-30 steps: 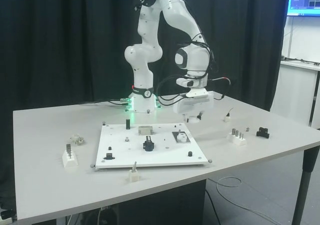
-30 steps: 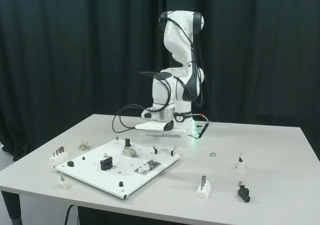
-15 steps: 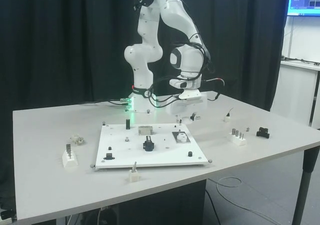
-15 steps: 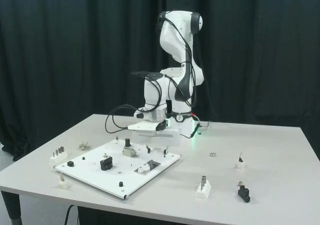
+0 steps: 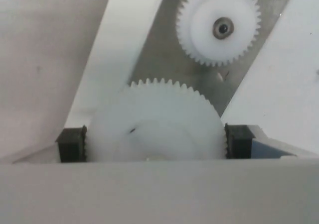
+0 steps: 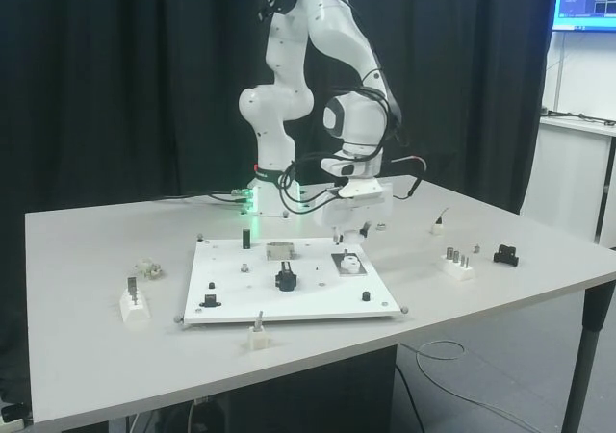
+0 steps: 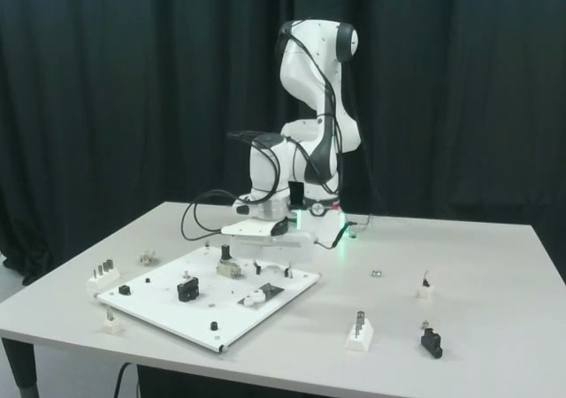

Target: Insert large gear.

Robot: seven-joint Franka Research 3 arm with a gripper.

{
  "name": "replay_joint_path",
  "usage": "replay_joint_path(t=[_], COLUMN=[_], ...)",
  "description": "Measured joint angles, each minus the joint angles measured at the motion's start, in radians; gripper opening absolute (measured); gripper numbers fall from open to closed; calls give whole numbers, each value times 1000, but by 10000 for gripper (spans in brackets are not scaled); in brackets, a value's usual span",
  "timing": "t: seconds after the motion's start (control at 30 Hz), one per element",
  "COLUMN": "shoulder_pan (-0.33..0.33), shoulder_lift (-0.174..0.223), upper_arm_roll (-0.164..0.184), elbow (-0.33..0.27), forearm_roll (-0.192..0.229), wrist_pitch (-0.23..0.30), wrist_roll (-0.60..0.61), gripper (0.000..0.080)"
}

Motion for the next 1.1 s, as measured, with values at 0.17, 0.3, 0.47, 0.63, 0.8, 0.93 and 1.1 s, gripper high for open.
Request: replay_joint_path(t=[0.17, 0.3, 0.47, 0.63, 0.8, 0.93, 1.1], shoulder_pan=[-4, -7, -10, -10, -10, -10, -11], shoulder_lift=[13, 24, 37, 46, 52, 56, 59], upper_arm_roll=[0, 0, 0, 0, 0, 0, 0], elbow=[0, 0, 0, 1, 2, 2, 2], forearm_roll=[1, 2, 6, 14, 33, 55, 75], wrist_pitch=[16, 32, 47, 51, 57, 62, 64], wrist_roll=[-6, -12, -16, -20, -37, -56, -79], gripper=[593, 593, 593, 593, 593, 593, 593])
